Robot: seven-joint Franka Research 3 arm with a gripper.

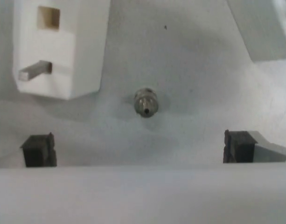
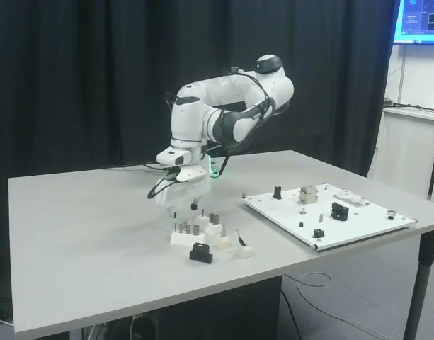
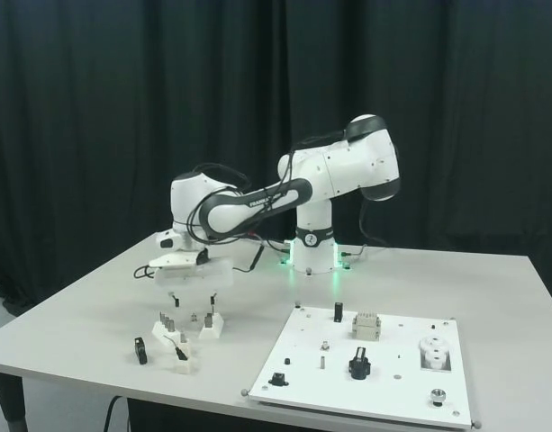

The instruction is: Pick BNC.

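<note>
We see the gripper (image 1: 139,149) spread wide, both black fingertips (image 1: 38,150) apart with nothing held between them. The BNC (image 1: 146,101) stands upright on the grey surface (image 1: 198,70), below the gripper and about midway between the two fingertips, touching neither. Its metal tip points up toward the wrist camera.

Just beside the BNC sits a white holder block (image 1: 63,44) with a square hole and a grey peg sticking out of its side; its upper part is cut off by the wrist picture's edge. The gripper's own body blocks the lowest strip of the wrist view.

In the first room view the gripper (image 2: 185,204) hangs over a cluster of small white holders (image 2: 202,230) on the near-left part of the surface (image 2: 75,234). We can't pick out the BNC there, parts too small. A black part (image 2: 200,253) lies near the front of the cluster. To the right lies a white board (image 2: 330,219) carrying several small fittings, well apart from the gripper.

In the second room view the arm (image 3: 257,202) partly hides the gripper.
</note>
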